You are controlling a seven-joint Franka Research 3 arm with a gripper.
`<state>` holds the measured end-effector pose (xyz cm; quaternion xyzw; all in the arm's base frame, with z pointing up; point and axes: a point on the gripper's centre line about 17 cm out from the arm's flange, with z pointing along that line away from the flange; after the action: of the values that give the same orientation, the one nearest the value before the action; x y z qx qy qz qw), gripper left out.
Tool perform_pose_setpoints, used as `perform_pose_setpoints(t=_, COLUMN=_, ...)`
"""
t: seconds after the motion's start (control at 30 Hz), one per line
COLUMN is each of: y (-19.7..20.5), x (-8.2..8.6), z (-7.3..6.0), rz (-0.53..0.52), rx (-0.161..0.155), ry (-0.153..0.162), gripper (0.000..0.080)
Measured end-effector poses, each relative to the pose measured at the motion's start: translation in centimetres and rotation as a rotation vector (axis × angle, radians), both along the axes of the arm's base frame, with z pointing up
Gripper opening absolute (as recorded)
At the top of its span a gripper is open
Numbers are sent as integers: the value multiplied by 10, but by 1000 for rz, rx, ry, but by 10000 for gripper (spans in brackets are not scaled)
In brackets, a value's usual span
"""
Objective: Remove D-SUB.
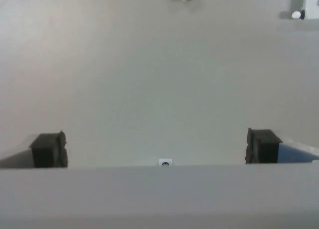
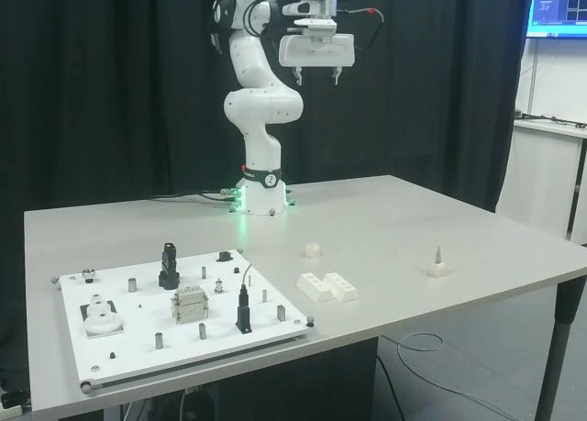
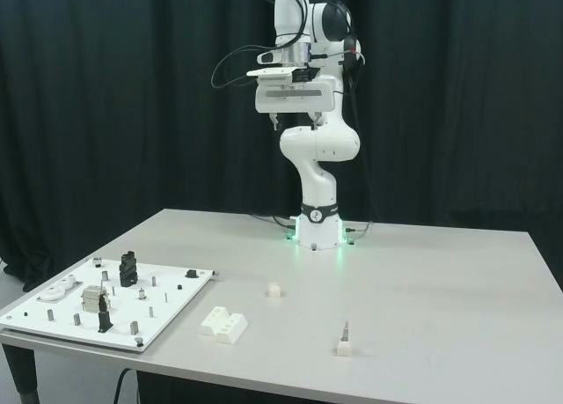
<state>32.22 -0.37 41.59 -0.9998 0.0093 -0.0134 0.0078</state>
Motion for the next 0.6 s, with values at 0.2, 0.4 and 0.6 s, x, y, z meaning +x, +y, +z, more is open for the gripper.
perform_pose_setpoints(t=0.2, y=-2, x=4, z=-1, rz=1, rx=4, ry=-6, gripper=800)
perform_pose_setpoints(t=0.4, y=-4, x=10, z=-4, rz=-6, rx=5, ry=-11, gripper=800)
perform_pose_setpoints(t=0.6, y=-7, x=18, z=-8, rz=-25, rx=6, ry=-10, gripper=800)
